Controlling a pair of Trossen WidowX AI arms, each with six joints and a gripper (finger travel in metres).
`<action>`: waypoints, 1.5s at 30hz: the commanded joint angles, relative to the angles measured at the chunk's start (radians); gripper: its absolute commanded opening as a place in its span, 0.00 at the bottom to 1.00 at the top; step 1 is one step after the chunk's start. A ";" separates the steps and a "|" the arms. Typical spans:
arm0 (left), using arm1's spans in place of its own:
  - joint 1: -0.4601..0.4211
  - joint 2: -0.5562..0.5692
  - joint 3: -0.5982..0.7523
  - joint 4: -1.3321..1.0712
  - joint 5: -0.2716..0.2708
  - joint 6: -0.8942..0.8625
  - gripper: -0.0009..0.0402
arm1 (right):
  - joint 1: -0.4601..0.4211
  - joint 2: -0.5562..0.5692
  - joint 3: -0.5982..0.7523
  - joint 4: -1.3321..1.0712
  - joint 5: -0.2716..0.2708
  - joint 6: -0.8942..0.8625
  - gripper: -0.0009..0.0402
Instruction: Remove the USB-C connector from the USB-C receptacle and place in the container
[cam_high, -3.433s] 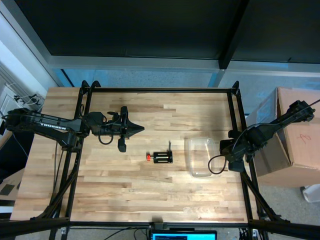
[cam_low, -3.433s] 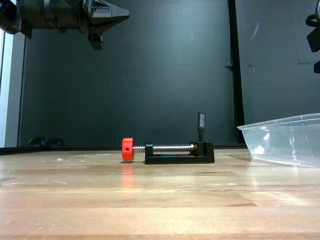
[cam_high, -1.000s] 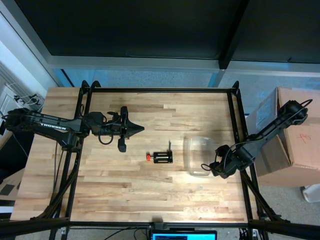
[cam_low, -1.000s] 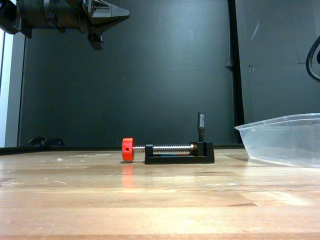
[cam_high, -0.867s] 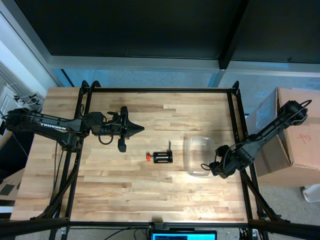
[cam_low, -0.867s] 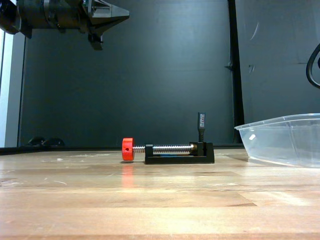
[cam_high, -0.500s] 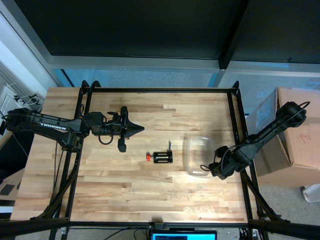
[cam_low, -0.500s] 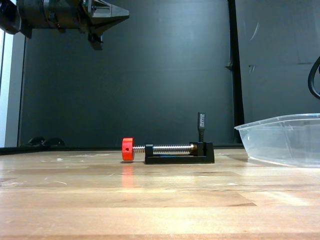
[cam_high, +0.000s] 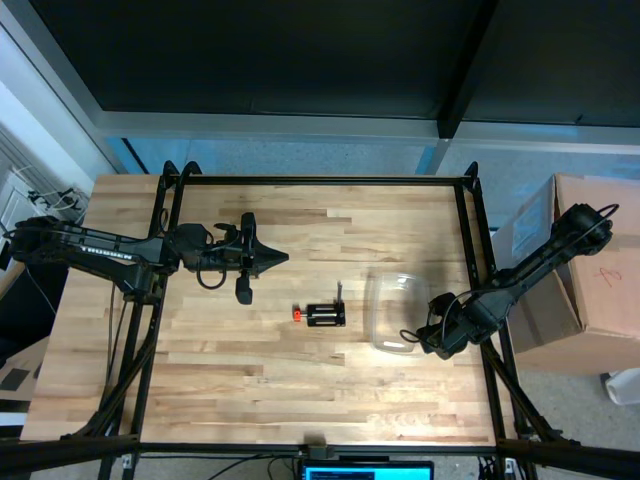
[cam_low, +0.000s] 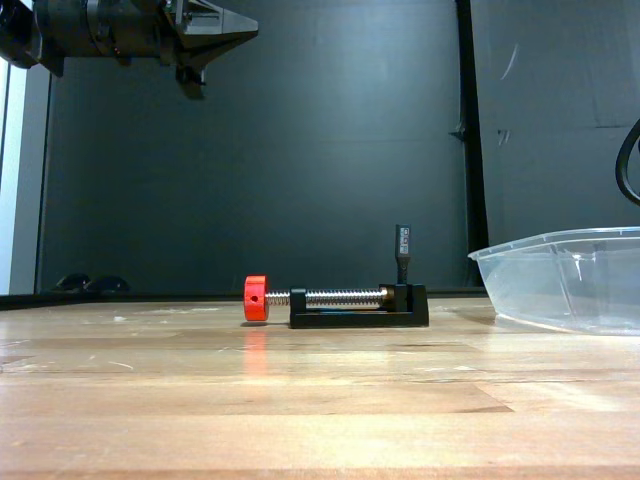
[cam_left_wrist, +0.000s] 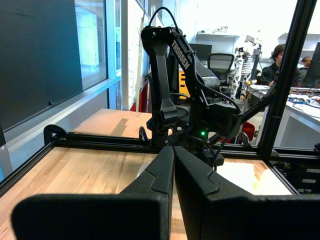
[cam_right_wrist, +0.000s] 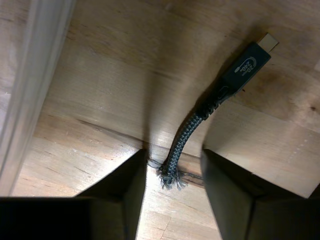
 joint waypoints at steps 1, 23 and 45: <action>0.000 0.000 0.000 0.000 0.000 0.000 0.02 | 0.000 0.000 0.004 -0.001 0.000 -0.001 0.23; 0.000 0.000 0.000 0.000 0.000 0.000 0.02 | 0.000 -0.025 0.121 -0.148 -0.008 -0.048 0.02; 0.000 0.000 0.000 0.000 0.000 0.000 0.02 | -0.179 0.113 0.472 -0.274 0.110 -0.381 0.02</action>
